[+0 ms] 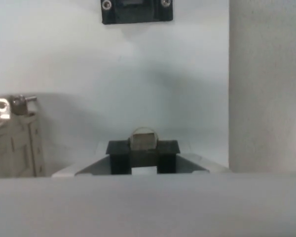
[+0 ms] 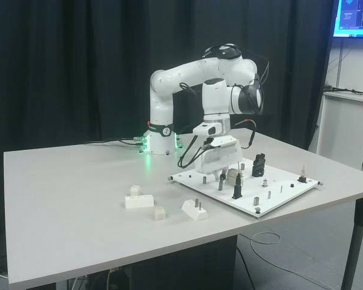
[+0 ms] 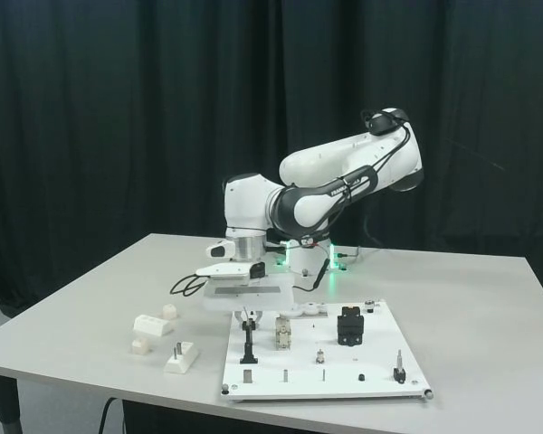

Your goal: Insert square peg 3.

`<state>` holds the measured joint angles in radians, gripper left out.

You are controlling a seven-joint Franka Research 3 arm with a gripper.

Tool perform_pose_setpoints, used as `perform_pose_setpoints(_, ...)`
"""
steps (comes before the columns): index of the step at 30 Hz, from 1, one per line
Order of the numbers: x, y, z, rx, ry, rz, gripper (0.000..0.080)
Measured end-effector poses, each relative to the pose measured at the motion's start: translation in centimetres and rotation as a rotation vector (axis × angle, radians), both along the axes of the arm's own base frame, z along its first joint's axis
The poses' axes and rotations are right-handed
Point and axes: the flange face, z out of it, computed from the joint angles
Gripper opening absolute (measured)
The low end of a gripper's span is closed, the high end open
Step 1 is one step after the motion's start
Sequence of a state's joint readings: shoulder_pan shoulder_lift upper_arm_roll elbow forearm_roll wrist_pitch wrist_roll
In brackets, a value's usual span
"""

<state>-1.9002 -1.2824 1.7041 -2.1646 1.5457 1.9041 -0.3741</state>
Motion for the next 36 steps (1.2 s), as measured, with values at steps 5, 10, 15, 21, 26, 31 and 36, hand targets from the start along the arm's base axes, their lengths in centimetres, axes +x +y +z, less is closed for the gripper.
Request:
perform_pose_setpoints(5,-0.12,0.03,-0.16,-0.01,-0.001,0.029,0.0107)
perform_pose_setpoints(10,-0.36,-0.03,-0.35,-0.017,0.0,0.061,0.0107)
perform_pose_setpoints(15,-0.61,-0.04,-0.38,-0.019,0.0,0.058,0.0107)
perform_pose_setpoints(21,-0.66,0.14,-0.35,-0.024,-0.003,0.061,0.0107)
perform_pose_setpoints(26,-0.68,0.23,-0.35,-0.027,-0.005,0.061,0.0107)
perform_pose_setpoints(31,-0.72,0.16,-0.38,-0.028,-0.008,0.057,0.0107)
perform_pose_setpoints(36,-0.69,-0.02,-0.28,-0.041,-0.017,0.054,0.0276)
